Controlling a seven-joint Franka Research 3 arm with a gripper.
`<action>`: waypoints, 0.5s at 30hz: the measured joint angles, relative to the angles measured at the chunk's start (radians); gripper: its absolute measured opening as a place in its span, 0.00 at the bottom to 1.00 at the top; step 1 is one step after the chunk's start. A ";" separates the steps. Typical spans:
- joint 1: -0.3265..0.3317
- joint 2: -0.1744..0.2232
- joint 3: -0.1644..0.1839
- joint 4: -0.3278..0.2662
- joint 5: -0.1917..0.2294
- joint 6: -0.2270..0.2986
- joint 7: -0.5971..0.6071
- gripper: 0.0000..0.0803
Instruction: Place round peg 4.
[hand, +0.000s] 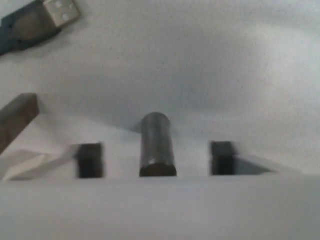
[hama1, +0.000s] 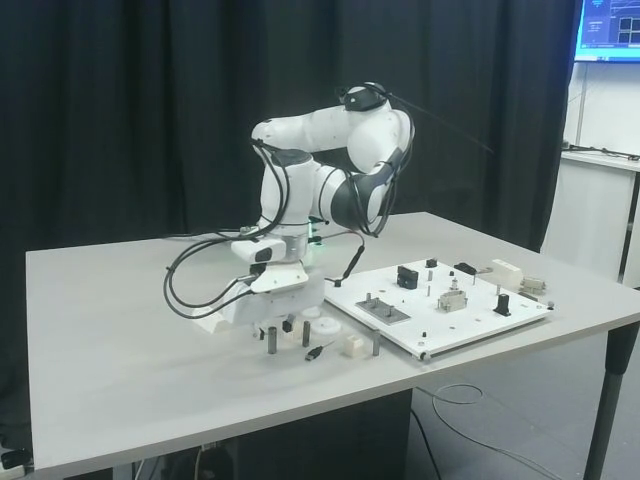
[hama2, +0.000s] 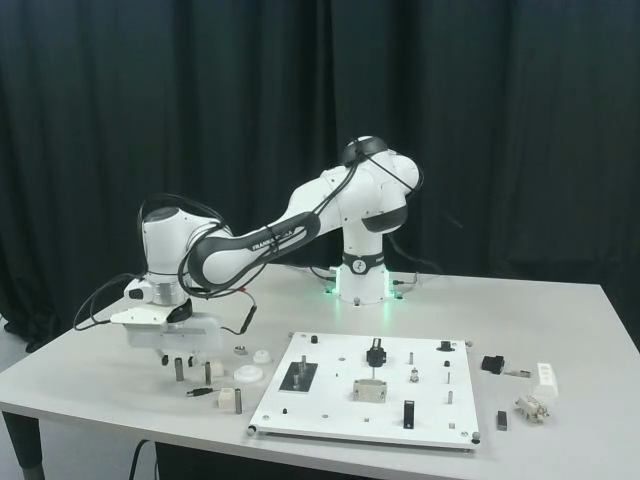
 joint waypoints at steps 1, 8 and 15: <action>0.000 0.000 -0.002 0.003 -0.003 -0.004 0.001 0.59; 0.000 -0.001 -0.030 0.026 -0.016 -0.052 0.016 0.91; 0.000 -0.001 -0.063 0.047 -0.025 -0.098 0.024 0.98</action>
